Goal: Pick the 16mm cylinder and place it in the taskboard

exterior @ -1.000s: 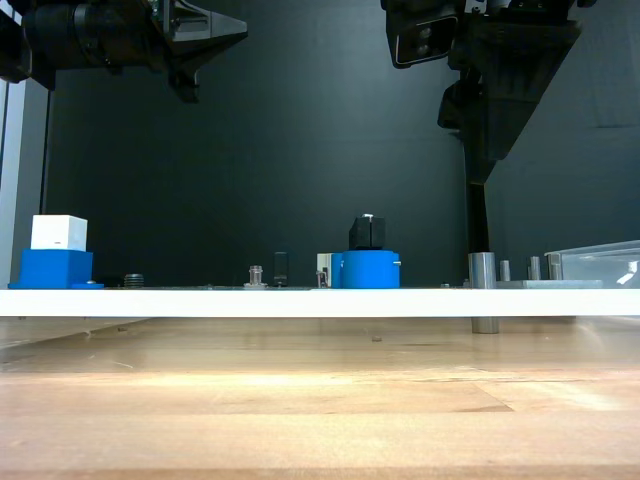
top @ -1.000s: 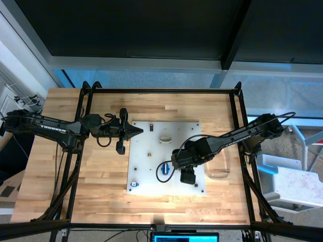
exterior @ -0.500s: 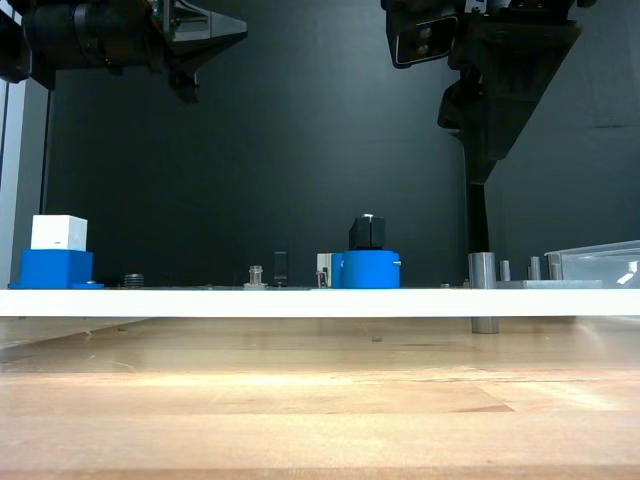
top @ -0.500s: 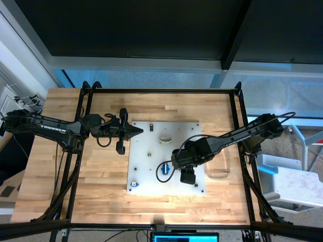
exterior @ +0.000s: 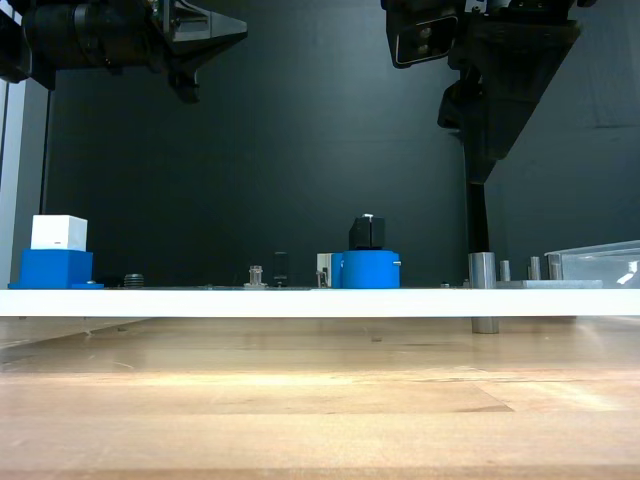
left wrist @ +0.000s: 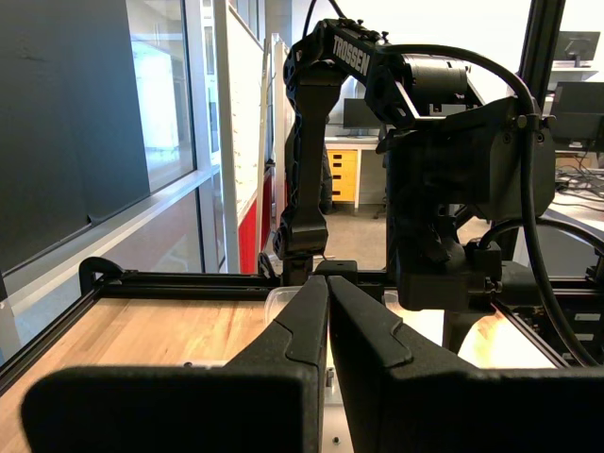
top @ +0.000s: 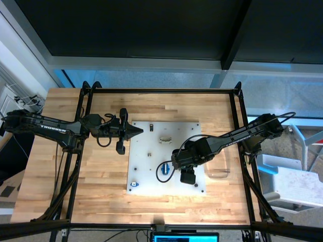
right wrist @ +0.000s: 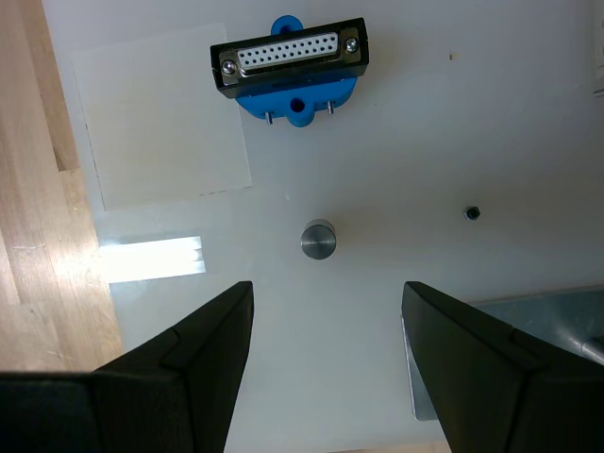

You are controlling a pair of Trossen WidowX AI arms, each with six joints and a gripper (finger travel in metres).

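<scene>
Butcher-block table with a black frame round it and a dark wall behind. The white taskboard sits a bit right of centre in the high view. My right gripper hangs over the board's lower right part, pointing straight down. From its wrist cam I can see the fingers spread wide with nothing between them. The 16mm cylinder is seen end-on there, standing in the board just ahead of the gap, and neither finger touches it. In the low view it's the grey peg right of centre, upright, poking up above the board and showing again under the board's white edge, so it looks seated in a hole. The right gripper's dark body is directly above it in the upper right of that frame. Past the peg on the wrist cam is the blue connector with its pin face up, and a grey block lies beside one finger. The clear tray is just off the board's right edge in the high view. The left gripper is parked up in the air at the board's upper left corner, pointing right. Its fingers are pressed together with nothing in them.
</scene>
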